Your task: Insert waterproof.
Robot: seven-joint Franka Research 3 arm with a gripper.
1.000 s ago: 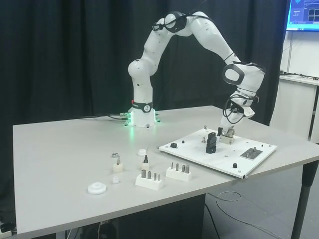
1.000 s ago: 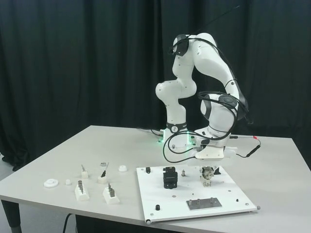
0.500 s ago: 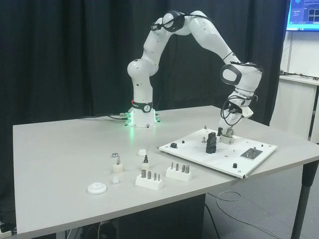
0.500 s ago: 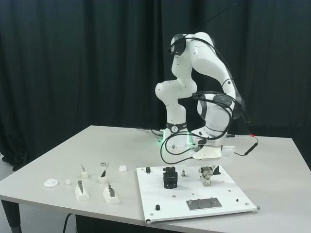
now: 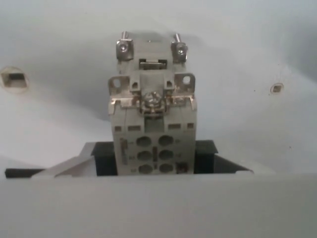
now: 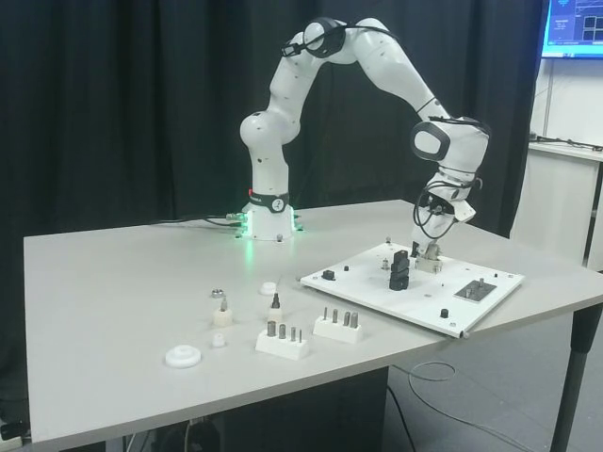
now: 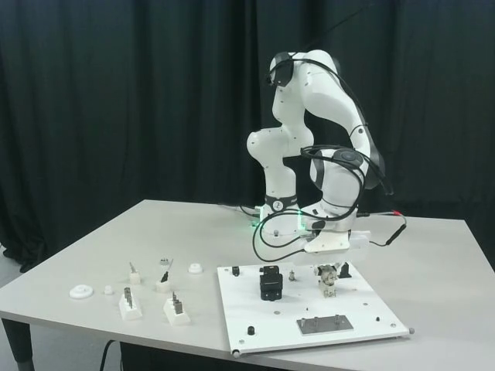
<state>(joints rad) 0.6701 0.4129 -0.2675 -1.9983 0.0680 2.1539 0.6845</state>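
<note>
Risen since a second ago: end effector (image 7: 331, 260), lifted off the grey multi-pin waterproof connector block (image 5: 152, 130) and now hanging just above it; finger state not discernible in any view.

Connector block: seated upright on the white square assembly board (image 6: 372, 292), toward the board's far edge, apart from the end effector. Black housing flanks visible on both sides of it in the wrist view.

Same board, also carrying: black upright clamp block (image 7: 270, 283) near its middle; flat grey metal plate with pegs (image 7: 325, 325) near the front edge; small black knob (image 7: 250, 331) close to the front corner. Bare board surface between these items.

Grey table (image 6: 113, 282): board overhanging slightly at the front edge. Well apart from the board: two white peg holders with grey metal pins (image 6: 283, 341), white gear wheel (image 6: 183, 356), small white round cap (image 6: 268, 288). Wide bare tabletop behind these, up to the arm's base.
</note>
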